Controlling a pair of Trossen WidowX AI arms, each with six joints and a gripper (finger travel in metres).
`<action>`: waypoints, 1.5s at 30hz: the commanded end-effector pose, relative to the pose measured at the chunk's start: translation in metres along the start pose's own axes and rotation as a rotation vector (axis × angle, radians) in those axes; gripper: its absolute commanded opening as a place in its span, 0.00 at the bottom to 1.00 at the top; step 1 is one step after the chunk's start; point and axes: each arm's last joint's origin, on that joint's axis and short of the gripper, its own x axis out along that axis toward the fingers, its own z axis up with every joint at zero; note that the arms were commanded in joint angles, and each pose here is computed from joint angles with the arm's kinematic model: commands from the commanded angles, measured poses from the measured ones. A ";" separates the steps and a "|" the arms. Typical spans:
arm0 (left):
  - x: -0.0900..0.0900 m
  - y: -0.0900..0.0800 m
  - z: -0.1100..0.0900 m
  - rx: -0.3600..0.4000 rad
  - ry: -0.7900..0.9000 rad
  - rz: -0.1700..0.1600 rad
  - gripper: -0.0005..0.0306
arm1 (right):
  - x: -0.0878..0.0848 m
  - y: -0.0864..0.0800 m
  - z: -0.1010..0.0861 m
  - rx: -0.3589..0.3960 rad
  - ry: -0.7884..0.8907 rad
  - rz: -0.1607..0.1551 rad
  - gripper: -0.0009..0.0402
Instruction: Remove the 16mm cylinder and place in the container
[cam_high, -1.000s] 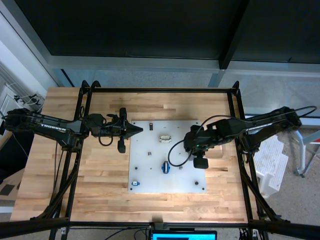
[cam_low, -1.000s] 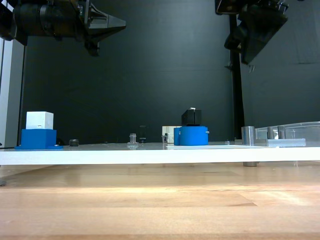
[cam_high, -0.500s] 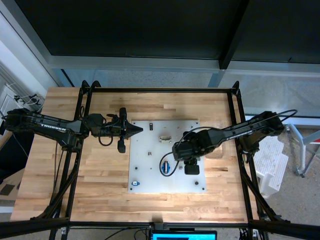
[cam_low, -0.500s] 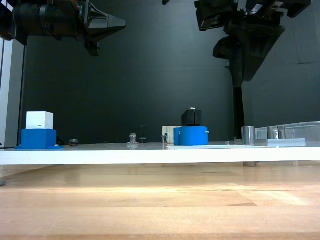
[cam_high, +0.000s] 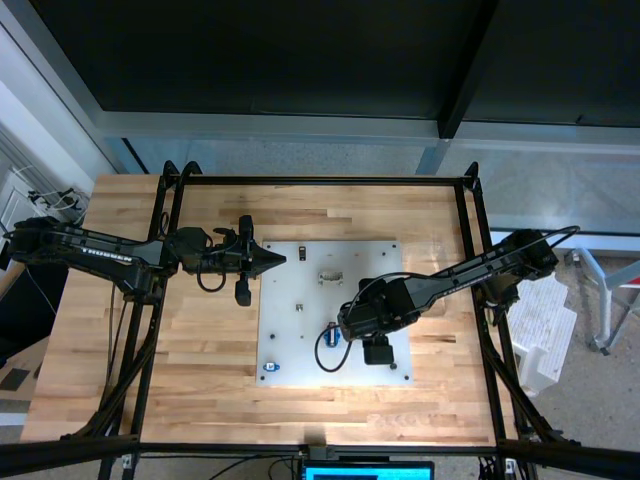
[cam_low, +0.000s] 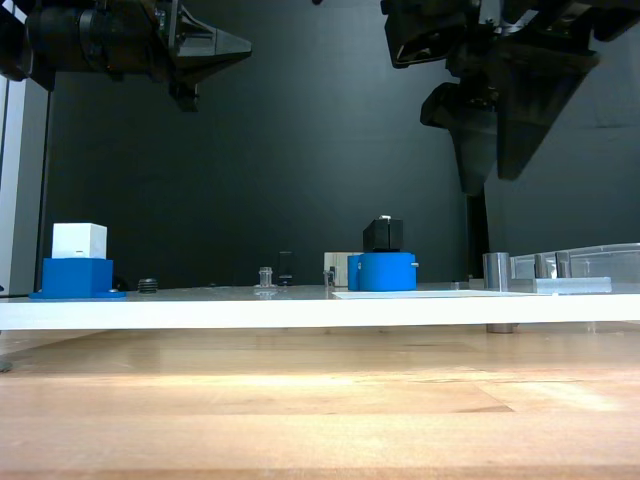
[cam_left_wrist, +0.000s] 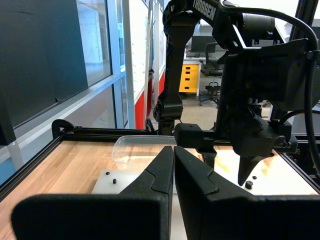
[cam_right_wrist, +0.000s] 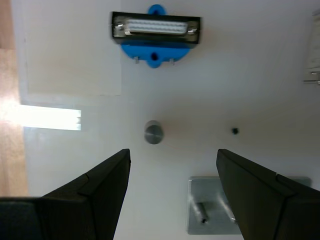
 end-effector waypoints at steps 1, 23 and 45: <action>0.000 0.000 0.000 0.000 0.000 0.000 0.02 | 0.007 0.002 0.000 0.000 0.019 -0.006 0.61; 0.000 0.000 0.000 0.000 0.000 0.000 0.02 | 0.048 0.013 -0.004 -0.023 0.027 -0.003 0.61; 0.000 0.000 0.000 0.000 0.000 0.000 0.02 | 0.059 0.014 -0.008 -0.025 -0.001 0.014 0.38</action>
